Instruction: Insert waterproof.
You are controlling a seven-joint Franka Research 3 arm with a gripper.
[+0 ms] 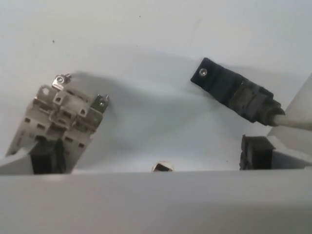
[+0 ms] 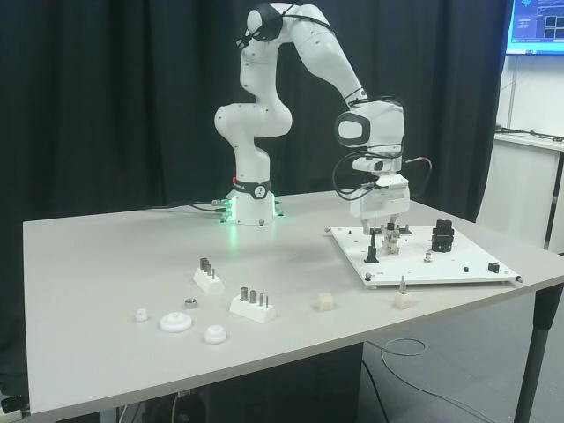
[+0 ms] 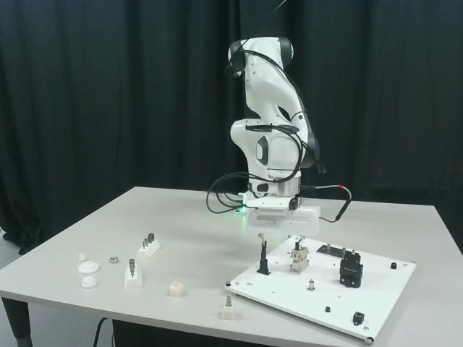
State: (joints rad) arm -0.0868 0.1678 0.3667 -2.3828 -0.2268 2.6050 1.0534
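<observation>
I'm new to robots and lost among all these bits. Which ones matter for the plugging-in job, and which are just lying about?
In the job: claw, open; black connector on its cable; white board.
Lying about: white gear; peg block; small cube.

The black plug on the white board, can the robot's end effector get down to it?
Probably yes. The end effector hangs just above the white board, and the black plug lies flat in the open below it, with nothing over it. The connector block stands off to one side.
</observation>
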